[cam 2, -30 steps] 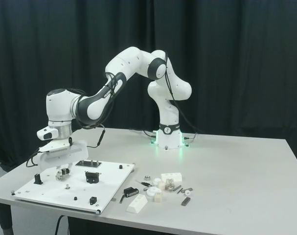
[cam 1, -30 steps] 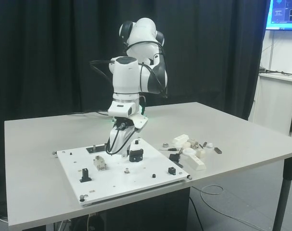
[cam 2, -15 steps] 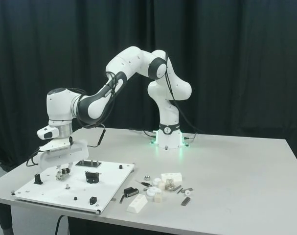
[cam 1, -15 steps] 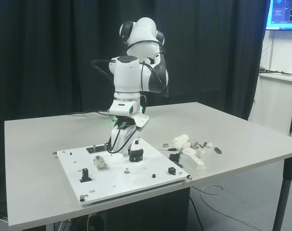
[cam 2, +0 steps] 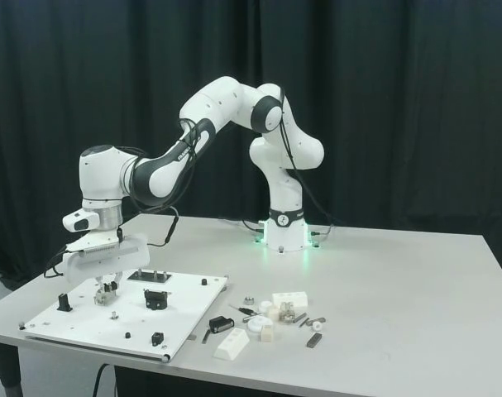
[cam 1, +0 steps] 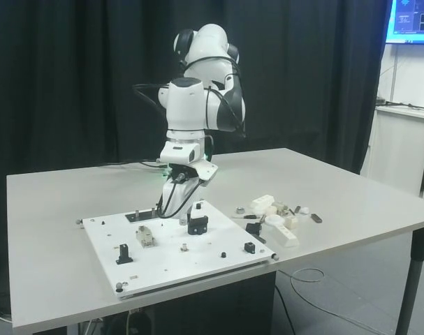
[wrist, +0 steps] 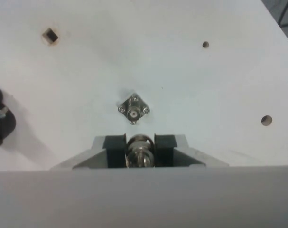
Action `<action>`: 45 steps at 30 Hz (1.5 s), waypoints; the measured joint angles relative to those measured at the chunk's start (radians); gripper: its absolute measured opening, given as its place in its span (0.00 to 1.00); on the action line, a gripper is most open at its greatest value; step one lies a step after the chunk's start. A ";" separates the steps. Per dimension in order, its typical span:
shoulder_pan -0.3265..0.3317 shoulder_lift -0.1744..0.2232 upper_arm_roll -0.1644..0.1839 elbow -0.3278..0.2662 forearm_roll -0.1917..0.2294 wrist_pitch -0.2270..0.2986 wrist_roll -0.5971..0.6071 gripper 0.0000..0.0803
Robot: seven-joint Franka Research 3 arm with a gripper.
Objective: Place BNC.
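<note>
**A:** Where does it stand?

**B:** In the wrist view, the gripper (wrist: 140, 151) has its fingers pinched on the BNC plug (wrist: 140, 153), lower centre of frame. The black pads (wrist: 115, 148) sit on either side of the plug's metal barrel. The BNC socket (wrist: 133, 109) is just above it in the frame, apart from it, with bare board between. The plug is not seated.

**A:** And in the room views?

**B:** The arm (cam 1: 198, 91) hangs over the white board (cam 1: 171, 259), left of centre in the first room view. In the second room view the gripper (cam 2: 99, 266) is at the left, above the board (cam 2: 77, 327). It looks clear of the surface, though the gap is hard to judge.

**A:** How should the step be done?

**B:** My read: centre the barrel over the socket before descending, since the plug sits offset from it in the wrist view. Keep the plug axis square to the board. Come down slowly, because metal on metal will not give. A BNC usually locks by bayonet, so a twist after seating is likely. The pictures do not show any lugs or slots.

**A:** What about materials?

**B:** The plug is a ribbed, shiny metal cylinder. The socket is a round metal post on a small square flange, turned diamond-wise, with a screw at each corner. The board is matt white and flat, with a few round holes (wrist: 266, 120) and one small square cut-out (wrist: 50, 34) at upper left. A black fixture (wrist: 0, 124) sits at the left edge, partly cut off.

**A:** Any risks?

**B:** The round barrel could roll between the flat pads if it is pushed off-axis.
</note>
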 joint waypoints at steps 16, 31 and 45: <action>0.000 -0.003 -0.002 0.000 0.000 0.000 0.000 0.15; 0.013 -0.004 -0.002 -0.001 0.007 -0.022 0.006 0.15; 0.085 -0.033 -0.002 -0.003 0.028 -0.122 0.163 0.15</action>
